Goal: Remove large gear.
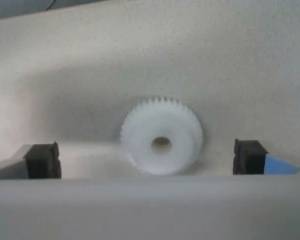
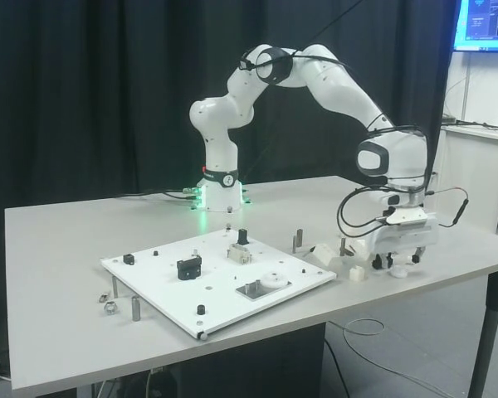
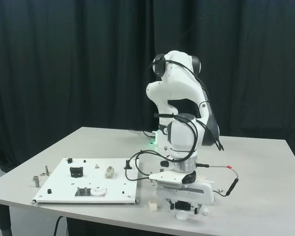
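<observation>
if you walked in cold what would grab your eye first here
First the white arm, arched over the grey table with its gripper low near the table's edge, off the white board. In the wrist view a white gear lies flat on the table between the open fingers. Another small gear sits on the board.

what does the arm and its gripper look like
The arm is white with rounded, glossy joint housings and black rings at the joints. Black cables loop from the wrist. A green light glows at its base. The gripper has two black finger pads on a white body.
</observation>
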`<state>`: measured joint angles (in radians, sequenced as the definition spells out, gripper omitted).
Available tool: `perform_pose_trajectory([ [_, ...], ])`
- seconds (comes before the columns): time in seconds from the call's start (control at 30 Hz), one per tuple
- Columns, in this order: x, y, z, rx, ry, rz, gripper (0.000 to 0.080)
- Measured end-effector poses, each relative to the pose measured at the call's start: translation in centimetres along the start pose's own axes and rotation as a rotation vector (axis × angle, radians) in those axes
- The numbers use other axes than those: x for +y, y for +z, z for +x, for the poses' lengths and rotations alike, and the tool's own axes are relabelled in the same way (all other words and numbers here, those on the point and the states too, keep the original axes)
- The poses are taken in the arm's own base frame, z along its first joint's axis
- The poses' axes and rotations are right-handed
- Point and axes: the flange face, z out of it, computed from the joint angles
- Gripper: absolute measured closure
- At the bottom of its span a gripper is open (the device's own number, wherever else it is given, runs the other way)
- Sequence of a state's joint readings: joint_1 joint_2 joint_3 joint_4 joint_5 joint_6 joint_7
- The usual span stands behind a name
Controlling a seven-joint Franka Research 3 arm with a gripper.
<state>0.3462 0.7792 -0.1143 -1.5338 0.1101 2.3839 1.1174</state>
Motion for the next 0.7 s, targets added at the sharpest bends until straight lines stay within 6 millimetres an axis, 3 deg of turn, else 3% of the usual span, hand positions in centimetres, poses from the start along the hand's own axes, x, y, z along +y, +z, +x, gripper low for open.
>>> perform_pose_trajectory([
  [0.17,-0.6,-1.5,0.1,-0.011,-0.003,-0.017,0.0156],
  [0.2,-0.7,-1.9,0.1,-0.014,-0.003,-0.020,0.0010],
  [0.7,-1.4,-5.5,0.2,-0.024,0.000,-0.042,0.0003],
])
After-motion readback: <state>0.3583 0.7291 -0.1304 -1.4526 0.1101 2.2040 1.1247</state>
